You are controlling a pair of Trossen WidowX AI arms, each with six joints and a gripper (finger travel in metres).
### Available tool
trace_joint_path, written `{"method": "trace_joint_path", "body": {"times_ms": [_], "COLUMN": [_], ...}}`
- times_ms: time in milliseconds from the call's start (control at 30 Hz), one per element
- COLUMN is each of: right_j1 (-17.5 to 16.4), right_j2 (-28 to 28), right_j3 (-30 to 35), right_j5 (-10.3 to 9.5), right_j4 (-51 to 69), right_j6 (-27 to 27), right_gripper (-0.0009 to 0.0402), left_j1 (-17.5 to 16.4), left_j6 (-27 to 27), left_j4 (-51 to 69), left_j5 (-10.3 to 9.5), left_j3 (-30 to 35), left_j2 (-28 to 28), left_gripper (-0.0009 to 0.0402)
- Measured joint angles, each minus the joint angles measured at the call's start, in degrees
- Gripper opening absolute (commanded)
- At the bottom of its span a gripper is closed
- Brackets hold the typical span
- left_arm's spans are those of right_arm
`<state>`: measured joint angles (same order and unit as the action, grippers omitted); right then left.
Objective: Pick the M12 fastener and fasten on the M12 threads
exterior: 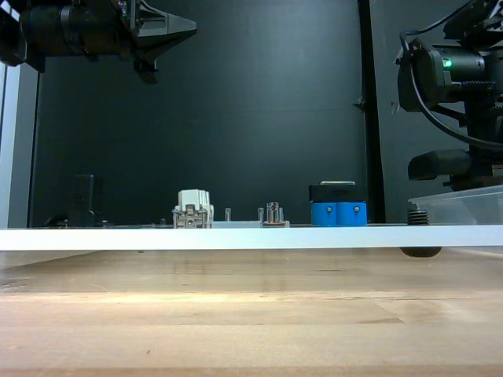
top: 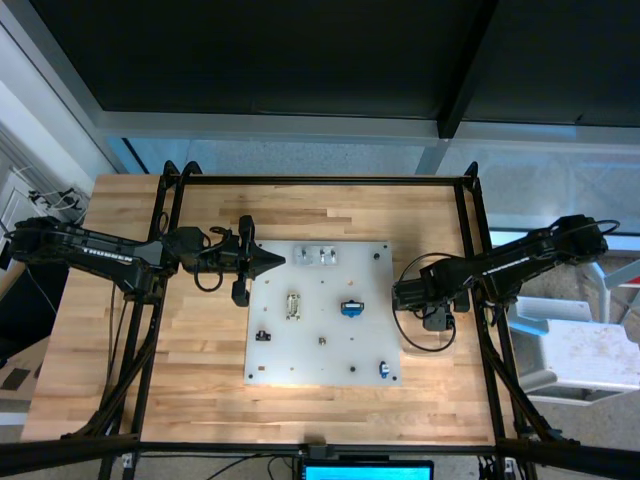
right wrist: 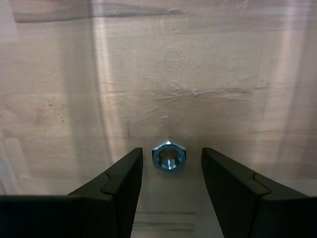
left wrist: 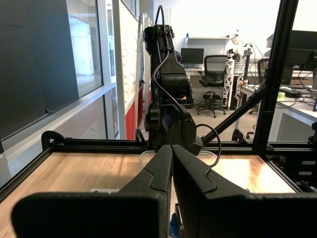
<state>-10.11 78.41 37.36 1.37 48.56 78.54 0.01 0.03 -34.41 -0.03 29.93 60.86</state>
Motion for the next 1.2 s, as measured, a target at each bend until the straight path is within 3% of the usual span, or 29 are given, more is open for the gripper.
{"method": "trace_joint_path", "body": {"times_ms": [700,1200], "right_j1": [0.31,0.37], "right_j2": [0.83,0.81], "right_j3": [-0.83,-0.9], "right_j5": [0.02,-0.17], "right_j4": [-1.77,-2.56], "right_j6": [-0.15,-1.88], "right_gripper": [0.016,0.0059], "left_j1": [0.0,0.0], "left_j6": [0.0,0.0], "left_j4": [-0.02,-0.02], "left_j5": [0.0,0.0], "left_j3": [0.02,0.0], "left_j2": [0.0,0.0], "left_gripper": [0.0,0.0]}}
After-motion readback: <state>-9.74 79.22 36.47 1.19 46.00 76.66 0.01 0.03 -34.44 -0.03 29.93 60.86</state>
